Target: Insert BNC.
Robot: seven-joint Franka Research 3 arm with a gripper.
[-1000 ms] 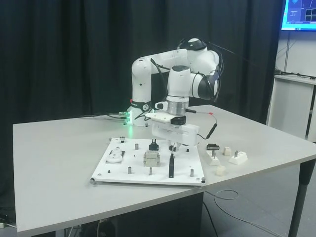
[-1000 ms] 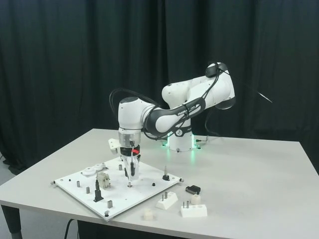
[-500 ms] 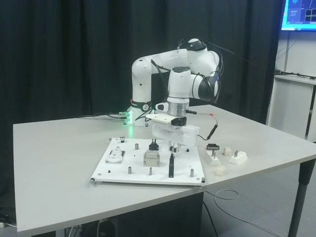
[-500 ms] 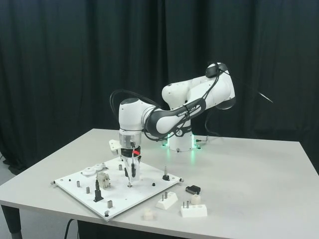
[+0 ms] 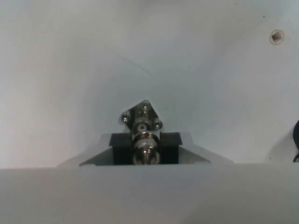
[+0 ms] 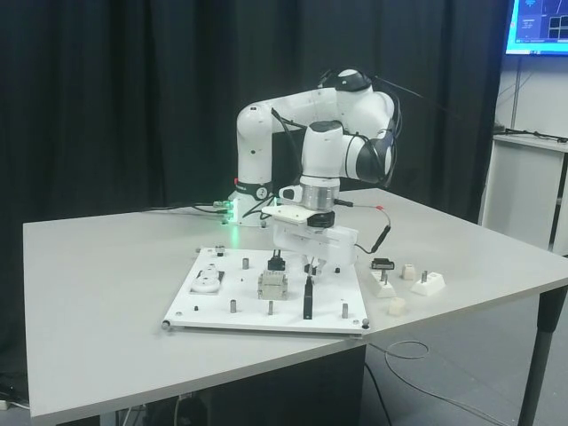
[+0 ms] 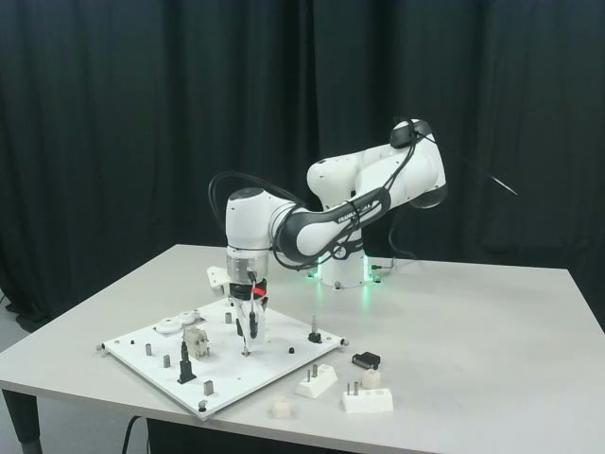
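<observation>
In the wrist view, a metal BNC plug is held between the black pads of my gripper, which is shut on it. Just beyond the plug's tip, a BNC socket with a square screwed flange sits on the white board. I cannot tell whether plug and socket touch. In the room views, the gripper points straight down, low over the board. A thin cable runs from the plug up past the wrist.
The board carries a grey connector block, a black upright post, a white gear and several short pegs. Beside the board lie white blocks and a small black part.
The arm's wrist and elbow have shifted very slightly sideways. The gripper stays low over the board, still shut on the plug.
</observation>
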